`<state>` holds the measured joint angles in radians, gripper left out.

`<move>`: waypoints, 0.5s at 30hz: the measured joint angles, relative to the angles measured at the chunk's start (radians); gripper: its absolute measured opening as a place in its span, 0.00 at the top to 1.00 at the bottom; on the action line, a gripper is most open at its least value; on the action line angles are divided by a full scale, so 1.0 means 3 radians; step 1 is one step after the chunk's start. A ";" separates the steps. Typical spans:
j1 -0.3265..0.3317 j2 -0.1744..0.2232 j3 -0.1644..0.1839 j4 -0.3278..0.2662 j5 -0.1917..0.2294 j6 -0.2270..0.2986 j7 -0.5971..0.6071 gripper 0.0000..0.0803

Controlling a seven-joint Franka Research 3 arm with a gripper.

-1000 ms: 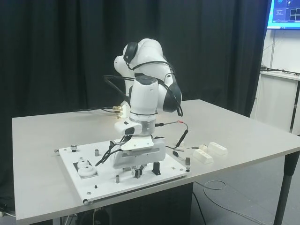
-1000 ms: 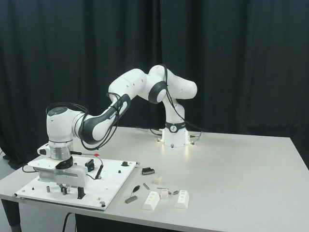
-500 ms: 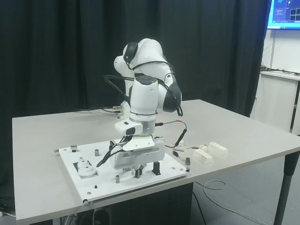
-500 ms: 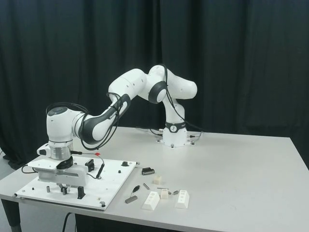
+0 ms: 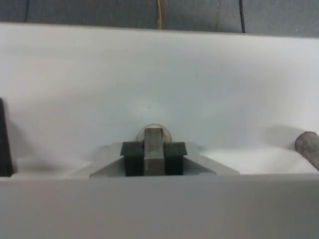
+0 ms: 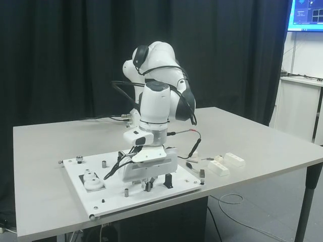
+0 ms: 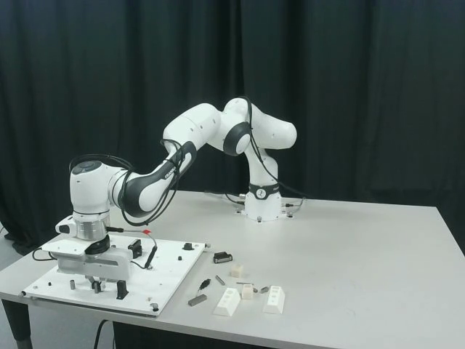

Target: Remove square peg 3.

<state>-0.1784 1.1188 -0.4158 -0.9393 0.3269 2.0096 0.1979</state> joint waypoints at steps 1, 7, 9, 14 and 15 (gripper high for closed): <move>0.0000 0.0000 0.0000 0.0000 0.0000 0.0000 0.0000 0.91; 0.0000 0.0000 -0.0001 0.0001 0.0000 0.0000 -0.0007 0.91; 0.0000 0.0000 -0.0001 0.0001 0.0000 0.0000 -0.0007 0.91; 0.0000 0.0000 -0.0001 0.0001 0.0000 -0.0001 0.0026 0.91; 0.0000 -0.0001 -0.0001 0.0001 0.0000 -0.0002 0.0037 0.91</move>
<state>-0.1784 1.1184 -0.4162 -0.9390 0.3270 2.0091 0.2091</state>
